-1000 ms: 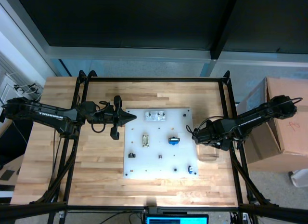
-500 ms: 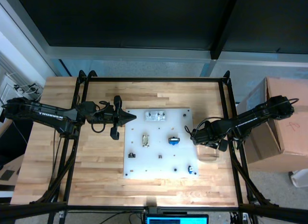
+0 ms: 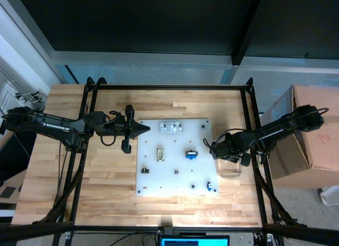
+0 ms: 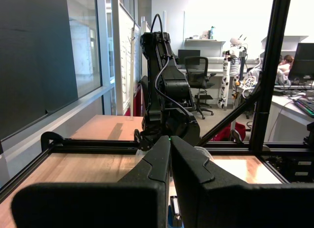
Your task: Pick the M12 nut and place it on its threads and fasten
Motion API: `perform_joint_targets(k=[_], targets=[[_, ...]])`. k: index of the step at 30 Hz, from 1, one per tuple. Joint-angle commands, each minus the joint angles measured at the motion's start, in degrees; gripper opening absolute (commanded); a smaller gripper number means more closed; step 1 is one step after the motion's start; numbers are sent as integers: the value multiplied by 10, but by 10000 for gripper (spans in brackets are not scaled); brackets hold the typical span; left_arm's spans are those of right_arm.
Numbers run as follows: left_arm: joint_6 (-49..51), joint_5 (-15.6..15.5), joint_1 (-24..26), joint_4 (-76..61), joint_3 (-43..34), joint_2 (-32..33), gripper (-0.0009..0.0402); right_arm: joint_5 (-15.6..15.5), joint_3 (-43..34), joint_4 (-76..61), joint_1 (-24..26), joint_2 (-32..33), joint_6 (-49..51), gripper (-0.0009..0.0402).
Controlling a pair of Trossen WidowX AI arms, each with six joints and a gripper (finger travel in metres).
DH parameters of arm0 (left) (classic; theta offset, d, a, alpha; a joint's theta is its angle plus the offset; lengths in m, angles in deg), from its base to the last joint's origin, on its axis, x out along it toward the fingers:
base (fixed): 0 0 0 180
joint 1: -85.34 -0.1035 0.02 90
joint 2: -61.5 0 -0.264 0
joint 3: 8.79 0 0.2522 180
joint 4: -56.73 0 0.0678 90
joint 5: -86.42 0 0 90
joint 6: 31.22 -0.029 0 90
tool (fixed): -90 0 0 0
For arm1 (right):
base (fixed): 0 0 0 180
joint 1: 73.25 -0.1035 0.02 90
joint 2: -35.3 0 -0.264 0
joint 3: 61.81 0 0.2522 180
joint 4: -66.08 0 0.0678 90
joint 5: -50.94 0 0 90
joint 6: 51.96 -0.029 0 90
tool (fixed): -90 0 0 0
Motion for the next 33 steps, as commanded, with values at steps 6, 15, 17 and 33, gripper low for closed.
perform_joint_targets(k=[6, 15, 17, 33], targets=[[0, 0, 0, 0, 0, 0, 0, 0, -20, -17, 0, -4, 34, 38], [0, 0, 0, 0, 0, 0, 0, 1, -113, -125, -8, -25, 168, 37], [0, 0, 0, 0, 0, 0, 0, 1, -138, -136, -19, -23, 207, 37], [0, 0, 0, 0, 0, 0, 0, 35, -321, -235, -120, 86, 301, 34]])
